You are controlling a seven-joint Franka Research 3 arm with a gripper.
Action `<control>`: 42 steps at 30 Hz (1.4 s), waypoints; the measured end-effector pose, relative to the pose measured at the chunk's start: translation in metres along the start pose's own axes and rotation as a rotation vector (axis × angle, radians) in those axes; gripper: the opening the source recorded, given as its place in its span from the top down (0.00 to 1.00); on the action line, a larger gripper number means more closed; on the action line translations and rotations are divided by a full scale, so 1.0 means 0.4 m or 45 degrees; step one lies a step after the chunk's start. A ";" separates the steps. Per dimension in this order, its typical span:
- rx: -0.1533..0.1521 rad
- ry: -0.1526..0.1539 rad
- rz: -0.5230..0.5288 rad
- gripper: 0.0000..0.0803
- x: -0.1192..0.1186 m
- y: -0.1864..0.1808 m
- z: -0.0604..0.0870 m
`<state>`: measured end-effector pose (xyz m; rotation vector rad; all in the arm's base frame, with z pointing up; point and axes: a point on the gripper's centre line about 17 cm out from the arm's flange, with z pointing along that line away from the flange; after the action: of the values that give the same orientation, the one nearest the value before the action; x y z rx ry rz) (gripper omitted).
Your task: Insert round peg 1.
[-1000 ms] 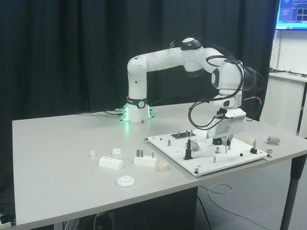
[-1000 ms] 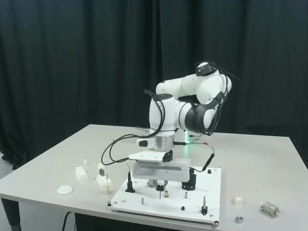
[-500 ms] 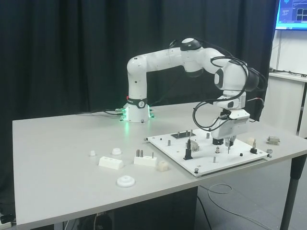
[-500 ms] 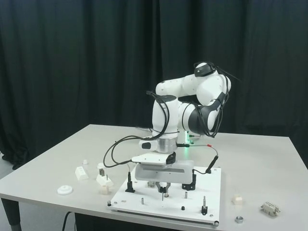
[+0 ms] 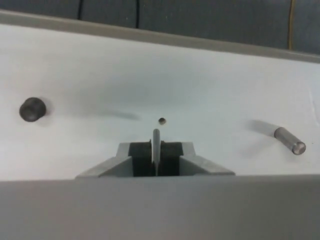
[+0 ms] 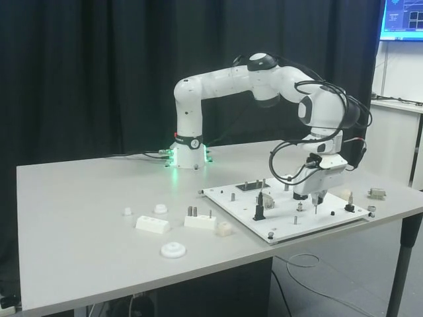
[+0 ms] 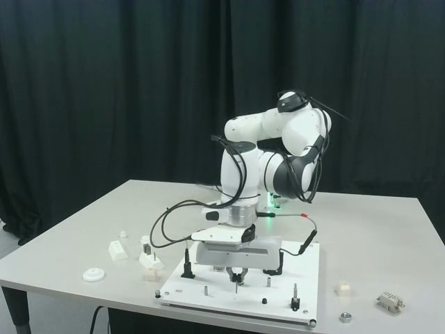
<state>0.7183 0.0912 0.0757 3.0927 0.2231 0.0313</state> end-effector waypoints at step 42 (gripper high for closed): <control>-0.013 -0.012 0.022 0.96 0.007 0.002 0.036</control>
<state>0.7216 0.0902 0.0615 3.0836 0.1951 0.0181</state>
